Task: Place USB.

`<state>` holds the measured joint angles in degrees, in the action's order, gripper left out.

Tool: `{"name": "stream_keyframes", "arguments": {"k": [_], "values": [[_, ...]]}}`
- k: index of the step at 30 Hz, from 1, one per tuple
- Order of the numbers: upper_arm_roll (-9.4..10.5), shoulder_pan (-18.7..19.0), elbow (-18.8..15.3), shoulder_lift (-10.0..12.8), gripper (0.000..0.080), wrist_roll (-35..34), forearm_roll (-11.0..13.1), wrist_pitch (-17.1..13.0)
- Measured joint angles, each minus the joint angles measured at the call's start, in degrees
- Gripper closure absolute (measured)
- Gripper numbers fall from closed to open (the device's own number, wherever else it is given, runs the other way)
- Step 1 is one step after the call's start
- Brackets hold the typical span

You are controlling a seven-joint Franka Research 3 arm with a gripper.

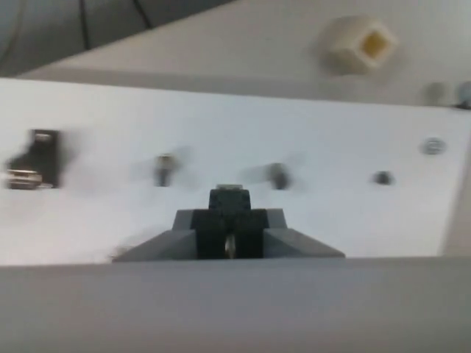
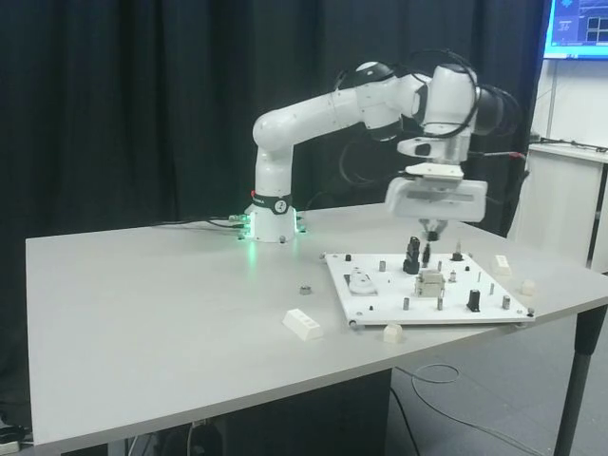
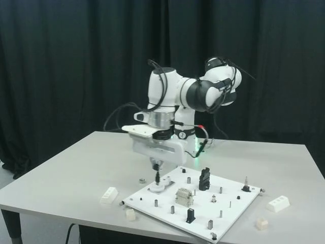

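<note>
In the wrist view my gripper (image 1: pixel 229 234) is shut on a small black USB plug (image 1: pixel 229 200) whose metal tip points down at the white board (image 1: pixel 331 213). A black socket (image 1: pixel 40 158) with a metal part sits on the board off to one side of the plug. In the first room view the gripper (image 2: pixel 432 231) hangs a little above the far side of the board (image 2: pixel 380 306). From the second room view the plug (image 3: pixel 157 176) hangs under the fingers, just over a white round part (image 3: pixel 158 187) at the board's corner.
The board (image 3: pixel 228 213) carries several short pegs, a tall black connector (image 3: pixel 204 179) and a grey metal connector (image 3: pixel 183 196). White blocks (image 2: pixel 303 324) (image 3: pixel 278 203) lie on the grey table beside it. A white cube with a square hole (image 1: pixel 360 44) lies past the board's edge.
</note>
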<state>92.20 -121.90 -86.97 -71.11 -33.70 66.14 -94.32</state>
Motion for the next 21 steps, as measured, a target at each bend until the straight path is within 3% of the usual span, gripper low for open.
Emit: {"name": "stream_keyframes", "arguments": {"k": [8, 21], "values": [[-1.60, 0.0, -5.3, -0.3, 0.0777, 7.0, -1.8, 0.0], [-2.58, -0.4, -13.8, -1.4, 0.0777, 17.4, -2.0, -2.5]]}}
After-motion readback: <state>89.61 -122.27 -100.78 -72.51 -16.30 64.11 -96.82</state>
